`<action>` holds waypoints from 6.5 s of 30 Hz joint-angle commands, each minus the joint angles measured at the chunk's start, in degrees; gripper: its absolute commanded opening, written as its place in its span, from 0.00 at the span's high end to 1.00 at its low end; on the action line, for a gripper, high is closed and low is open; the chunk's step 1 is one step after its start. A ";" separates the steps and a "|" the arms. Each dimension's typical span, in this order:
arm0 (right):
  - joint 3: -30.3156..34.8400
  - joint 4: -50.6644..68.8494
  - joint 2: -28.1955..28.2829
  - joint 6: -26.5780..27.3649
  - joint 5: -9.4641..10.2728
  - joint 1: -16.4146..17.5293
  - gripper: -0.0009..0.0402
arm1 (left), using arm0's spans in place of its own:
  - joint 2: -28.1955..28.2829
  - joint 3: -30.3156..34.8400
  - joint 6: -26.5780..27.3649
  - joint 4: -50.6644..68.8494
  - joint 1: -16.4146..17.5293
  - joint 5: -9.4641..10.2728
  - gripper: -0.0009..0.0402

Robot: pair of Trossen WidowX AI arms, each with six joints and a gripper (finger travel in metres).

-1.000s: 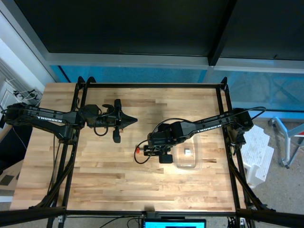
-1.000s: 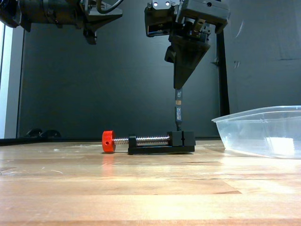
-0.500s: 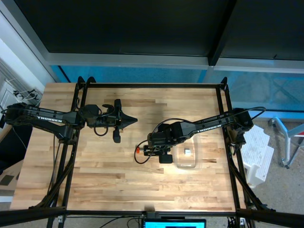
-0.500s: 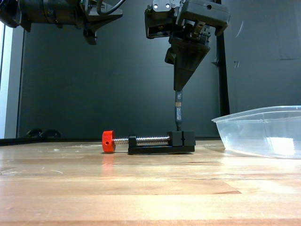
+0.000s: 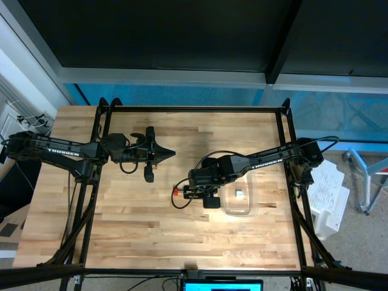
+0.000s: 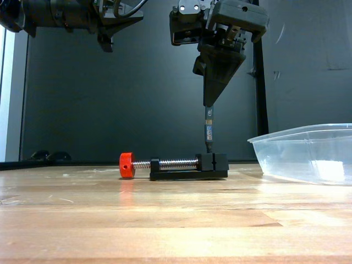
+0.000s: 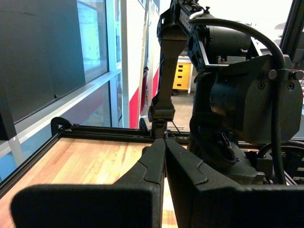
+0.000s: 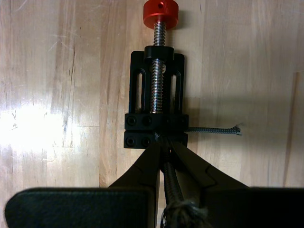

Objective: Pick the usb-c connector and install on the hub

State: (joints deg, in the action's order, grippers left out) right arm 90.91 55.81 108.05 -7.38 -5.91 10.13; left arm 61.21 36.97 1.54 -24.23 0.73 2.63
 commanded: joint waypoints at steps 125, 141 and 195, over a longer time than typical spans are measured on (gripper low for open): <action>-10.64 -8.11 -17.51 2.99 1.64 -2.34 0.67 | 0.00 0.00 0.00 0.00 0.02 0.00 0.98; -33.70 -42.84 -40.74 7.87 5.16 -7.98 0.98 | 0.00 0.00 0.00 0.00 0.00 -0.02 0.98; -56.48 -79.28 -51.08 1.88 11.54 -13.86 0.98 | 0.00 0.00 0.00 0.00 0.00 -0.02 0.98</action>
State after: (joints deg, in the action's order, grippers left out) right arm 34.39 -23.49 56.95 -5.48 5.67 -3.77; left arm 61.21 36.95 1.54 -24.23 0.73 2.63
